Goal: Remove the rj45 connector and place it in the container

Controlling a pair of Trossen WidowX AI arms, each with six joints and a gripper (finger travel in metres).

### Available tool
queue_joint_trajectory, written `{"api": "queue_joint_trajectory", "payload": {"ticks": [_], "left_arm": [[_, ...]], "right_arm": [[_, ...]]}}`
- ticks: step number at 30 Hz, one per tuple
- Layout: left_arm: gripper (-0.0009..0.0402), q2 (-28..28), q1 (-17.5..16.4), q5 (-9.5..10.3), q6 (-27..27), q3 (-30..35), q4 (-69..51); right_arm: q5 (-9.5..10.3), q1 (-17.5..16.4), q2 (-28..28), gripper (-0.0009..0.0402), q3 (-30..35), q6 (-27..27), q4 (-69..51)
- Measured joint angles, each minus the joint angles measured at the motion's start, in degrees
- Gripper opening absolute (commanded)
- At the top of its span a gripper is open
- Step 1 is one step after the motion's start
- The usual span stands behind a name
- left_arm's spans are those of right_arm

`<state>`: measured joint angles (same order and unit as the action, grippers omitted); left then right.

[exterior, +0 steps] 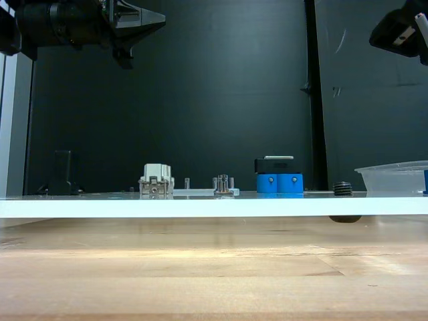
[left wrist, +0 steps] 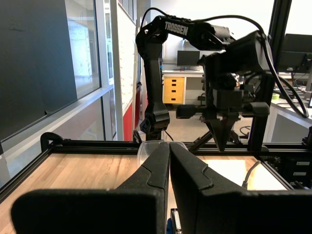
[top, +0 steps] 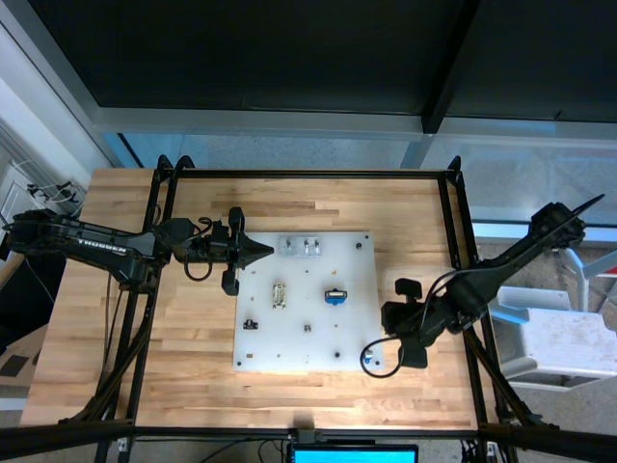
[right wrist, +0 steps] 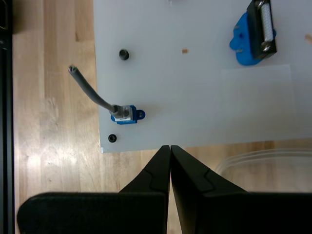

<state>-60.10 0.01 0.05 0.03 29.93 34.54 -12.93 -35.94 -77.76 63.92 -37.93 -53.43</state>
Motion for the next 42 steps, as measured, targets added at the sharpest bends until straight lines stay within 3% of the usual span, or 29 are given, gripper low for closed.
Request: {"api": "queue_joint_trajectory", "payload": {"ticks": [3,8,18,23,42], "left_arm": [[0.0,0.0,0.0,0.0,0.0,0.0,0.0],[0.0,0.0,0.0,-0.02,0.0,0.0,0.0],[0.0,0.0,0.0,0.0,0.0,0.0,0.0],[0.0,0.0,0.0,0.0,0.0,0.0,0.0],[0.0,0.0,0.0,0.0,0.0,0.0,0.0]], "right_arm": [[-1.05,-1.5,-1.3,0.0002,0.0,-1.1,0.2],[-1.01,-2.7,-2.7,0.0026,0.0,-1.9,0.6],[-1.22,-3.2,-5.5,0.015,1.2,-2.2,2.2],[-1.27,-3.3,-7.1,0.0191,1.2,-2.2,4.6],[-2.56,-3.6,-12.3,0.0201,1.1,-1.9,9.4]]}}
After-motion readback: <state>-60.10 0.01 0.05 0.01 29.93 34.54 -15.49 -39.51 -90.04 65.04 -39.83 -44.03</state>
